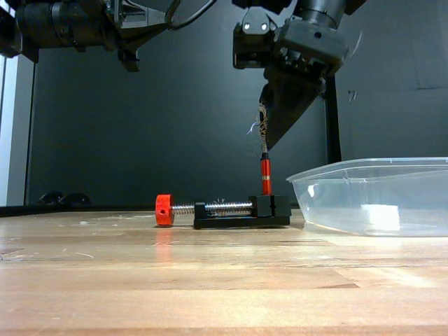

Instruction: Remove the RCA connector from the receptacle and place in the container

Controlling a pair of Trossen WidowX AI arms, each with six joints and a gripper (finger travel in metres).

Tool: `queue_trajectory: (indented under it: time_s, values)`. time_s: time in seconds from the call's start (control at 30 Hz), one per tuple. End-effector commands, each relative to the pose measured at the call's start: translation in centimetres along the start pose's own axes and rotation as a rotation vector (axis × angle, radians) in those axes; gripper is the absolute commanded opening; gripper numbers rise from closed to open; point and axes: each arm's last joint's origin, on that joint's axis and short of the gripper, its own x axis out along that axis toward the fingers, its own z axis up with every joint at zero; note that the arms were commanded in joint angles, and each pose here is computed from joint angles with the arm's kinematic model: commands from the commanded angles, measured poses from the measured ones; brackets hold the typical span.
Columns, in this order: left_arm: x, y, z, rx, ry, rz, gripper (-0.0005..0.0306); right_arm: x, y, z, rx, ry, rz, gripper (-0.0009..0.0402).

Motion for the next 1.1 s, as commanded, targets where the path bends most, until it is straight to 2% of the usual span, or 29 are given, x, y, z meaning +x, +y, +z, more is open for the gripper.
queue_trajectory:
  time_s: [0.03, 0.3, 0.47, 0.6, 0.83, 1.1]
  values:
    - [0.0, 0.0, 0.0, 0.0, 0.0, 0.0, 0.0, 0.7, 0.1, -0.1, -0.004, 0.02, -0.003, 0.0189]
    - [0.0, 0.0, 0.0, 0.0, 0.0, 0.0, 0.0, 2.6, 0.5, -0.2, -0.017, 0.054, -0.01, 0.0189]
    - [0.0, 0.0, 0.0, 0.0, 0.0, 0.0, 0.0, 2.7, 0.4, -0.1, -0.025, 0.046, -0.029, 0.0186]
    - [0.0, 0.0, 0.0, 0.0, 0.0, 0.0, 0.0, 2.6, 0.4, -0.1, -0.029, 0.037, -0.028, 0.0178]
    - [0.0, 0.0, 0.0, 0.0, 0.0, 0.0, 0.0, 2.6, 0.4, 0.0, -0.031, 0.028, -0.026, 0.0152]
    - [0.0, 0.0, 0.0, 0.0, 0.0, 0.0, 0.0, 2.6, 0.4, 0.0, -0.038, 0.03, -0.026, 0.0103]
